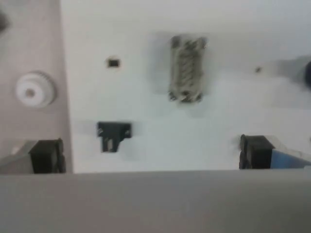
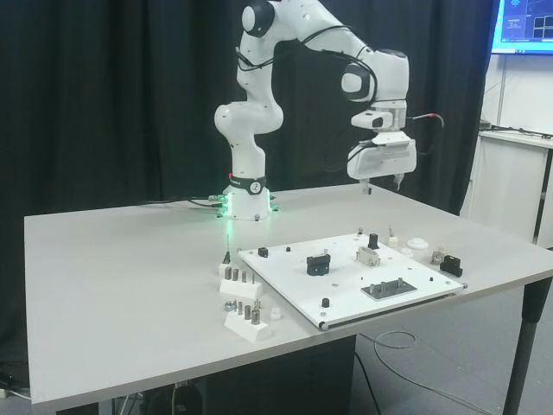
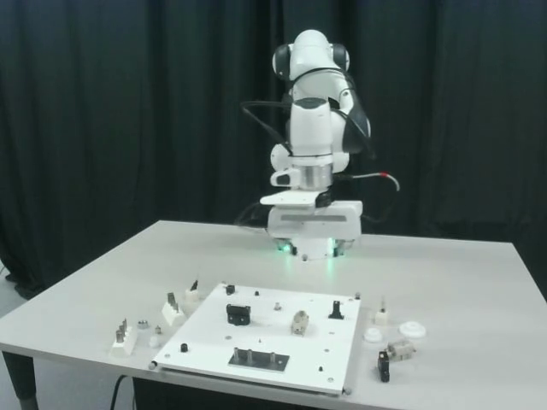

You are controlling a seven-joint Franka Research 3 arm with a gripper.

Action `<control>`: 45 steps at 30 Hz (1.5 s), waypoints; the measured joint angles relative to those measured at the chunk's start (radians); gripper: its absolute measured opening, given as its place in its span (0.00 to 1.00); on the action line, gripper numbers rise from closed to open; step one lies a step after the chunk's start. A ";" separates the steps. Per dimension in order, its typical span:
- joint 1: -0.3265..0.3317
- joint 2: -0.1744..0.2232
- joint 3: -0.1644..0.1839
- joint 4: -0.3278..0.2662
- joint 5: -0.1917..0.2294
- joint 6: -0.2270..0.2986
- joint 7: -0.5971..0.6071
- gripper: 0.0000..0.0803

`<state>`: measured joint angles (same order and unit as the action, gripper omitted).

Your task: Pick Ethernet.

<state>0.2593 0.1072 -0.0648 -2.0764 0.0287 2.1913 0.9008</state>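
**Claw high over the board, nothing held**

Wrist view looks straight down past the claw [image 1: 151, 154], whose 2 black fingertips [image 1: 47, 156] stand wide apart with only the white board [image 1: 146, 97] between them. On that board, a black Ethernet socket [image 1: 113, 133] sits alone on bare white surface, well apart from the grey multi-pin connector [image 1: 186, 69]. A small square hole [image 1: 113, 62] lies farther off. Past the board's straight edge, a white gear [image 1: 33, 89] rests on the grey bench [image 1: 29, 48].

In the first room view the arm [image 2: 259, 112] holds the claw [image 2: 383, 183] well above the bench [image 2: 112, 259], at about 1 o'clock from the board [image 2: 346, 277]; open air separates them. The Ethernet socket [image 2: 318, 264] stands near the board's middle, the connector [image 2: 370, 254] at its 3 o'clock. 2 white pin holders [image 2: 242, 298] sit off the board's edge at 9 o'clock, close to the bench's front edge.
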 joint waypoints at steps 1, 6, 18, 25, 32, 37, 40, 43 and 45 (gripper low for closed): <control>0.006 -0.004 0.003 -0.006 0.000 0.000 0.006 1.00; 0.039 -0.026 0.018 -0.035 -0.001 0.004 0.048 1.00; 0.112 -0.066 0.057 -0.121 -0.030 0.072 0.201 1.00; 0.131 -0.081 0.093 -0.180 -0.058 0.135 0.287 1.00; 0.131 -0.091 0.136 -0.236 -0.080 0.201 0.363 1.00; 0.131 -0.094 0.161 -0.268 -0.089 0.245 0.412 1.00; 0.131 -0.094 0.172 -0.285 -0.091 0.268 0.431 1.00; 0.131 -0.094 0.181 -0.299 -0.091 0.289 0.455 1.00; 0.131 -0.094 0.186 -0.309 -0.091 0.302 0.475 1.00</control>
<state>0.3901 0.0137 0.1211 -2.3852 -0.0622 2.4933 1.3755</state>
